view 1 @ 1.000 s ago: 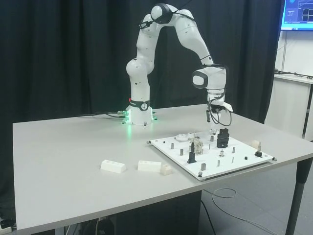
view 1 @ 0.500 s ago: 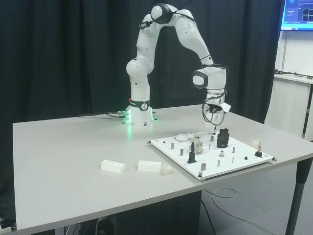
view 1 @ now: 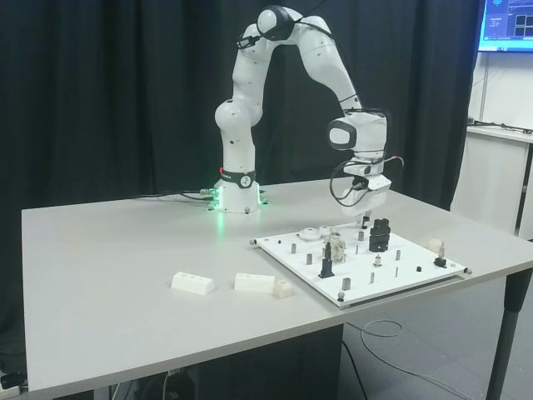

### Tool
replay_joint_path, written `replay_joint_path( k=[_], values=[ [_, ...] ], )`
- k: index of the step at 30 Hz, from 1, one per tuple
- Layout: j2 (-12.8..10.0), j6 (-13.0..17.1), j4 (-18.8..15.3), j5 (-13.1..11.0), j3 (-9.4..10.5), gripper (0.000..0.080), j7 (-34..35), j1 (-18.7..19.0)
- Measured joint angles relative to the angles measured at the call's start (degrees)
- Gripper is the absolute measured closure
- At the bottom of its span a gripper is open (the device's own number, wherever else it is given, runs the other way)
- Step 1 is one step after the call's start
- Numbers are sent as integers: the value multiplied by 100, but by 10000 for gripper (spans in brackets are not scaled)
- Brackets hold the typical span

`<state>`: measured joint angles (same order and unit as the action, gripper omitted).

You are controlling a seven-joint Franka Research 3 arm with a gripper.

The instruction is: Insert bolt 4.

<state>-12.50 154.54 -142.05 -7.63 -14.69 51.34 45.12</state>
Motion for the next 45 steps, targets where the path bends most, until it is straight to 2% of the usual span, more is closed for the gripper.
replay_joint_path(
  k=[8,12,25,34,45],
  values=[
    [-1,-22,11,350,35,579,1218,0],
    [-5,-23,16,442,46,579,1630,-1],
    [-11,-24,32,454,137,579,2719,-91],
    [-20,-79,74,449,331,579,3695,-302],
    [-23,-113,105,427,565,579,4140,-563]
  ],
)
